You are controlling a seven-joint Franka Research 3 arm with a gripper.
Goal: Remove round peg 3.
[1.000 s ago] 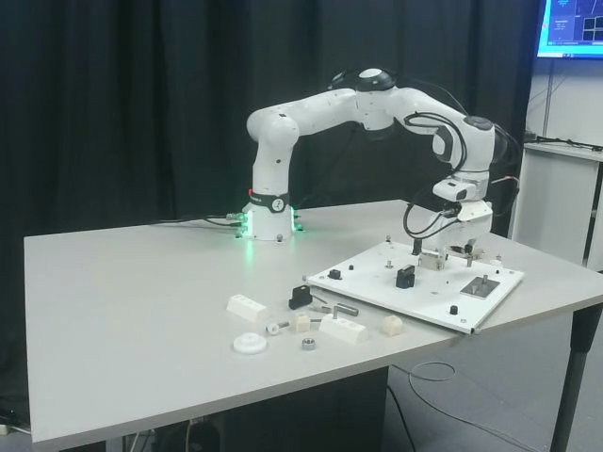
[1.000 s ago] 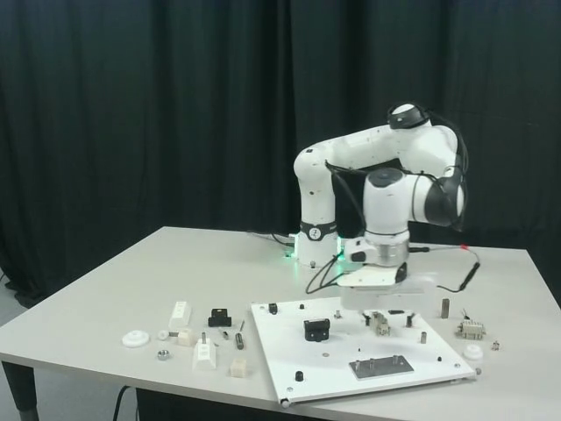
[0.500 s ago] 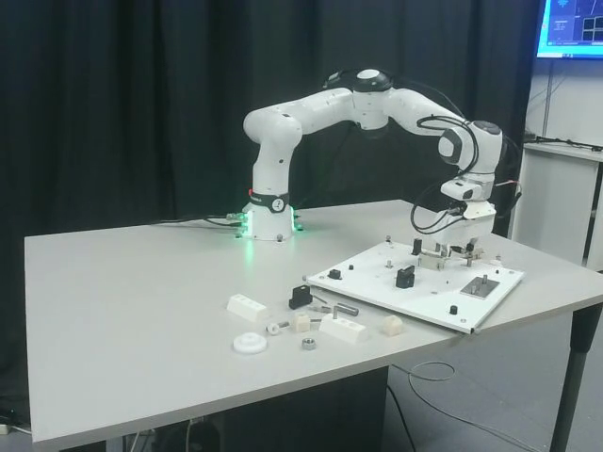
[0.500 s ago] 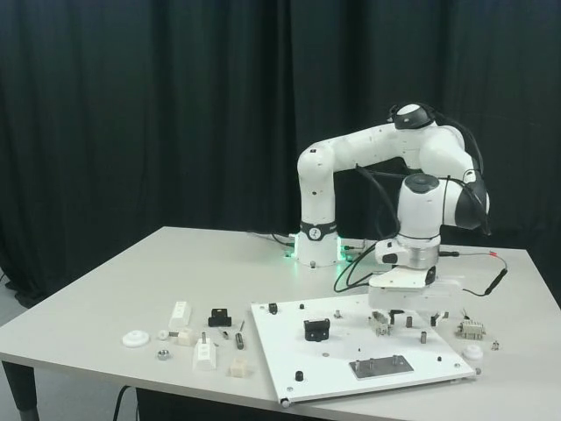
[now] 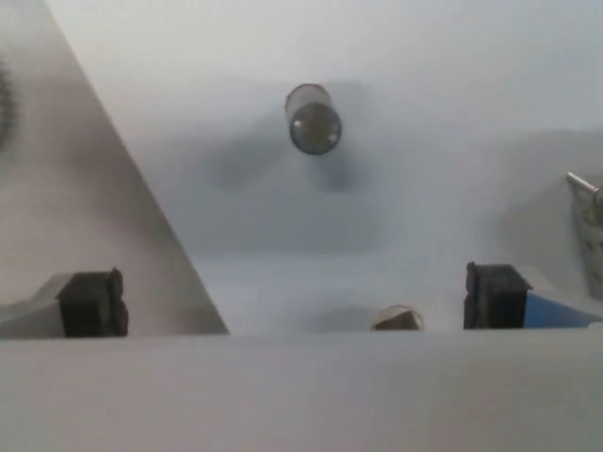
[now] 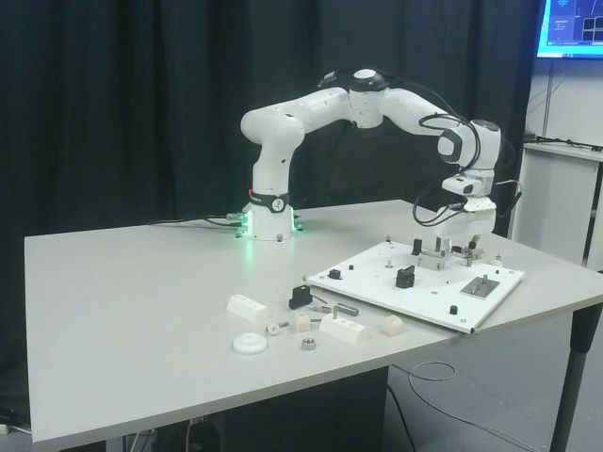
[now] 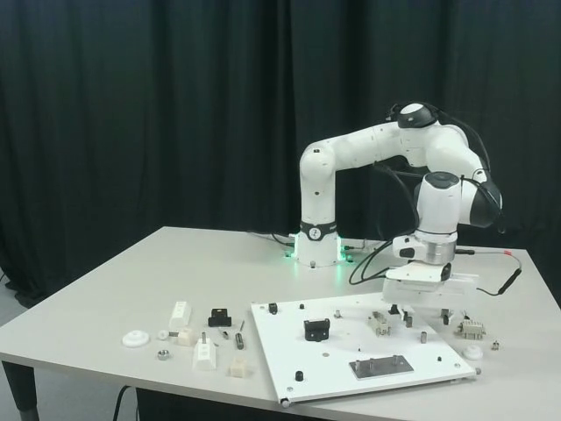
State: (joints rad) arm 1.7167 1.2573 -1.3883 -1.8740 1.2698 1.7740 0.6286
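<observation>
With our gripper [image 5: 292, 306] spread open and empty above the white board [image 5: 424, 113], round peg 3 [image 5: 313, 121] stands upright ahead of the jaws, not yet between them for grasping.

Gripper [image 5: 292, 303] open above white board [image 5: 424, 113]; black fingertip pads [image 5: 92, 303] spread wide, holding nothing. One grey round peg [image 5: 312, 120] stands upright ahead of the fingertips, untouched. A second peg top [image 5: 397, 318] shows between the pads, near one of them.
</observation>
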